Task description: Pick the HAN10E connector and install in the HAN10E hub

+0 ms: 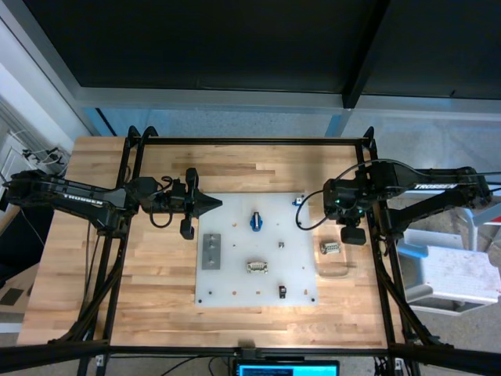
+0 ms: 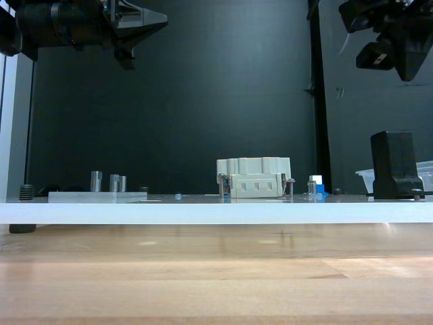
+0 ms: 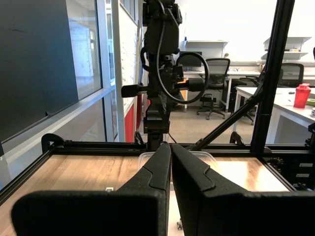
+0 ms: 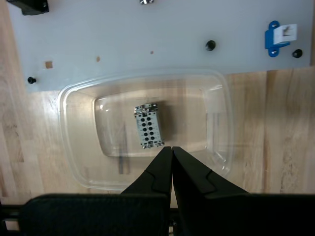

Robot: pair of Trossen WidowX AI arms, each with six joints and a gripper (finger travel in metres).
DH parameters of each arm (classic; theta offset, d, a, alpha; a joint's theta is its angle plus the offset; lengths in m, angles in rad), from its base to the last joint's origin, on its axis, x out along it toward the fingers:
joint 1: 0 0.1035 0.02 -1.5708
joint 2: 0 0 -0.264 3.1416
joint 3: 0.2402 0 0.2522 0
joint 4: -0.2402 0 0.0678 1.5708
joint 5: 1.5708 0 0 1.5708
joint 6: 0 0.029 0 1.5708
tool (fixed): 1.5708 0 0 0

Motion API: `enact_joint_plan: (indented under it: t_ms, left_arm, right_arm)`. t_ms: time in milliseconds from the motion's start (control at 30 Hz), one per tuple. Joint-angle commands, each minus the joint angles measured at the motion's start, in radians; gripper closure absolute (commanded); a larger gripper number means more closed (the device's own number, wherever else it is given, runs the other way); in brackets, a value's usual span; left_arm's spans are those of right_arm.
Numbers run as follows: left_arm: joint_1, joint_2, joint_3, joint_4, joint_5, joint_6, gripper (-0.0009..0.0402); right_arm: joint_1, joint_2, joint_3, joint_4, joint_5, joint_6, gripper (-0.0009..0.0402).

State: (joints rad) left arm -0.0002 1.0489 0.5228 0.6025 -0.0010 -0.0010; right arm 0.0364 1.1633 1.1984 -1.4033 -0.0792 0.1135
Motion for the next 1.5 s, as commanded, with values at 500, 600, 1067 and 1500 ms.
enact_joint_plan:
  t_ms: [500, 600, 1067, 1500]
  left_arm:
    - [0.000, 0.000, 0.000, 0.000, 0.000, 0.000, 0.0393]
    - [0.000, 0.000, 0.000, 0.000, 0.000, 0.000, 0.0393]
    - [0.000, 0.000, 0.000, 0.000, 0.000, 0.000, 0.0393]
    - [0.000, 0.000, 0.000, 0.000, 0.000, 0.000, 0.0393]
  right_arm:
    - [0.088, 0.000, -0.135, 0.071, 0.028, 0.126, 0.0284]
    - [0.090, 0.005, -0.169, 0.104, 0.034, 0.142, 0.0243]
    - [0.097, 0.007, -0.365, 0.266, 0.061, 0.194, 0.0121]
    - [0.101, 0.007, -0.472, 0.414, 0.062, 0.230, 0.0123]
